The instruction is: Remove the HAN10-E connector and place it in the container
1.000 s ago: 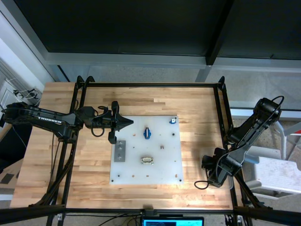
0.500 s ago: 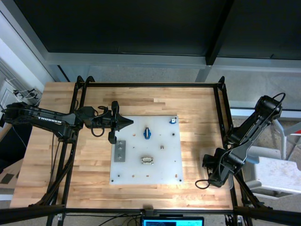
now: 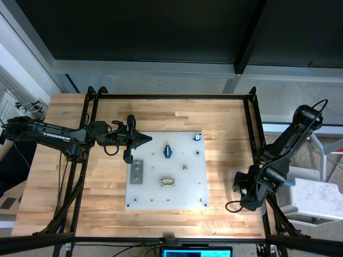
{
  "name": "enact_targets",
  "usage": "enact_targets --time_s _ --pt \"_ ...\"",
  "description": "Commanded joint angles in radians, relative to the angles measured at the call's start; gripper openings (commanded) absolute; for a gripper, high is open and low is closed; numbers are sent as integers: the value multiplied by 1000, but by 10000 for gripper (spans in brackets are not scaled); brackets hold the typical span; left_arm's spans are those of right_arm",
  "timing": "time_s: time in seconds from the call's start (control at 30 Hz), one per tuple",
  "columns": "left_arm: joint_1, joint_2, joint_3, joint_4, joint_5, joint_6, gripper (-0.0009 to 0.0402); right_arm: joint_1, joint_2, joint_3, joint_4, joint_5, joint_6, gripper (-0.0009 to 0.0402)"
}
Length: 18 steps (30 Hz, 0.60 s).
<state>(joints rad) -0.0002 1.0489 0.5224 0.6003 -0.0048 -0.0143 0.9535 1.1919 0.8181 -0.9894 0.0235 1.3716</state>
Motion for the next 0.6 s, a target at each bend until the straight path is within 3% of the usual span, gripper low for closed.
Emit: enact_targets --time_s 0.03,0.6 --pt "0 0 0 0 0 0 0 0 0 33 -35 1 0 291" --pt "0 0 0 0 0 0 0 0 1 84 -104 2 8 291"
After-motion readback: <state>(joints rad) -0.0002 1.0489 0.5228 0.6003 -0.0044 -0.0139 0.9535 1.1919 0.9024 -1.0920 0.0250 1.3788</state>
